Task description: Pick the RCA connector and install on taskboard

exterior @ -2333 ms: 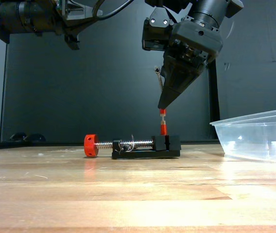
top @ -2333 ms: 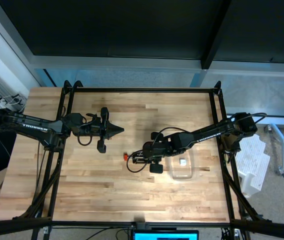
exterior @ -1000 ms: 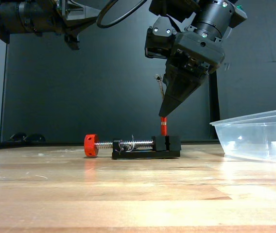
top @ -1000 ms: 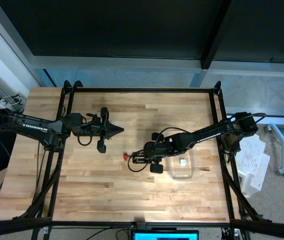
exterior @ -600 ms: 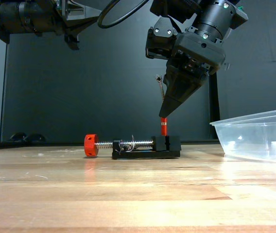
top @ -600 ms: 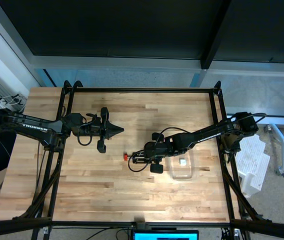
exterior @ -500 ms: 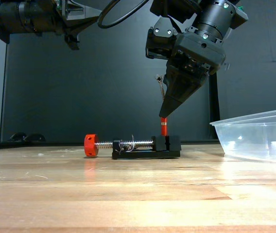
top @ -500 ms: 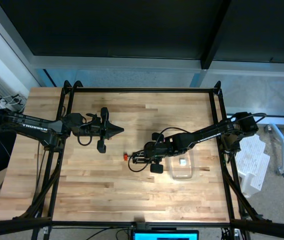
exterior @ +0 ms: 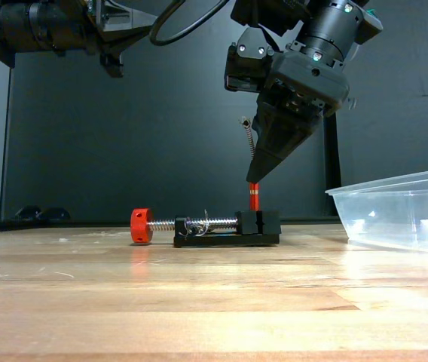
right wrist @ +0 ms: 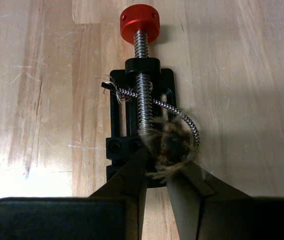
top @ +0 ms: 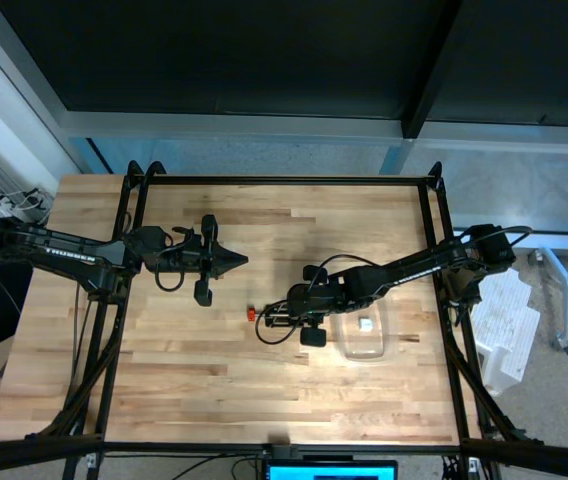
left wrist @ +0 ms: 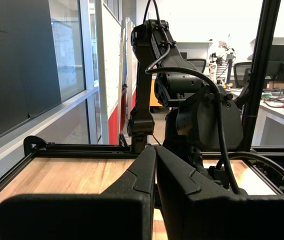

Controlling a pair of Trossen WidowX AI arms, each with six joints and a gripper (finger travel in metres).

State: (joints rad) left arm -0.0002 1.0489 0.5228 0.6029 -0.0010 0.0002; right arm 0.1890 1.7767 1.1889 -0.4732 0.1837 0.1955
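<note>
In the low view the taskboard (exterior: 225, 228), a black block with a silvery spring screw and a red knob (exterior: 140, 225), lies on the wooden table. My right gripper (exterior: 254, 179) points down over its right end, shut on the RCA connector (exterior: 253, 196), a thin red-orange plug. The plug stands upright with its lower end at the block's top. The right wrist view shows the connector (right wrist: 166, 150) blurred between my fingers (right wrist: 132, 182), above the taskboard (right wrist: 142, 115). My left gripper (top: 239, 261) hovers shut and empty at the table's left-middle, far from the taskboard (top: 272, 317).
A clear plastic tray (top: 362, 345) sits just right of the taskboard, with a small white square bit (top: 365, 324) inside. In the low view the tray's wall (exterior: 395, 211) rises close to the right arm. A braided cord (right wrist: 182, 120) loops over the fixture.
Over about two seconds my right gripper has lowered and tilted slightly, bringing the connector down onto the taskboard's block. It has barely moved in the last half second. The left arm is still.
</note>
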